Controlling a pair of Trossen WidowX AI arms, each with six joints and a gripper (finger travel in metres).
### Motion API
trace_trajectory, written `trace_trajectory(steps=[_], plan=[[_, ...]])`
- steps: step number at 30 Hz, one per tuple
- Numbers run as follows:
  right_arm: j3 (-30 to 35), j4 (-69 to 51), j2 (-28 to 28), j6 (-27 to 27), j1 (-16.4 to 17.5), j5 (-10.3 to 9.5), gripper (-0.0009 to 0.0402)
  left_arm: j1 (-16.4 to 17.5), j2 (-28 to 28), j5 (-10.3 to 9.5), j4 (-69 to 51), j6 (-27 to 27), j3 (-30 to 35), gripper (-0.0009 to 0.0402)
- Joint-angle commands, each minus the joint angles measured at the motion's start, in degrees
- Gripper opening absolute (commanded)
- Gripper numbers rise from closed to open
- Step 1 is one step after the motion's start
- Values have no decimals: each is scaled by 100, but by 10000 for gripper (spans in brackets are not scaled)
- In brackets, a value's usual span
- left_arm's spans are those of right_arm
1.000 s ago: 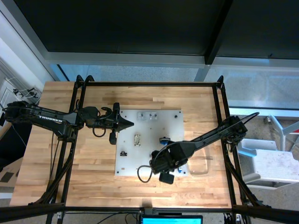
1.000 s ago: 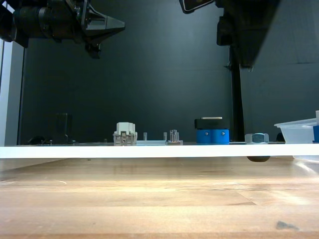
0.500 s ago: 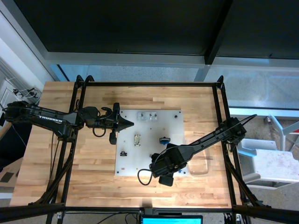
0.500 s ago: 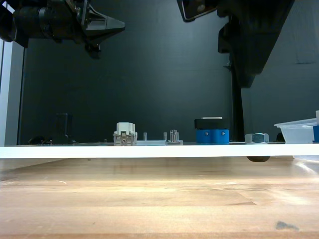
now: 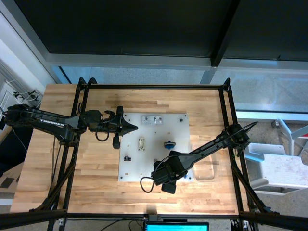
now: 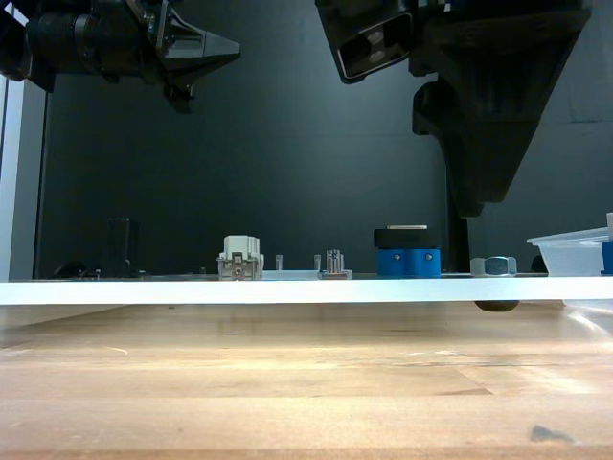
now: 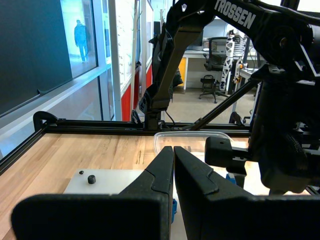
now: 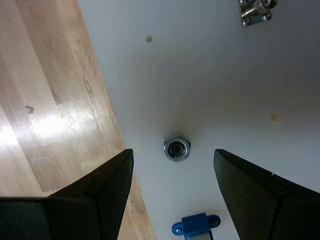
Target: Unfasten the M12 fastener and place in the container
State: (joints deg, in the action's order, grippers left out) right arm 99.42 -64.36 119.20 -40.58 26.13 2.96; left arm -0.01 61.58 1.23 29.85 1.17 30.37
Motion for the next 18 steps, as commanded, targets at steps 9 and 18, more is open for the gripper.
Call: trace_trajectory(steps=[9, 18], plan=[[-293, 155, 48, 52, -2, 31, 224, 2, 2, 2, 2, 0, 0, 0], [-498, 354, 48, 81, -28, 48, 224, 0, 2, 0, 0, 0, 0, 0]])
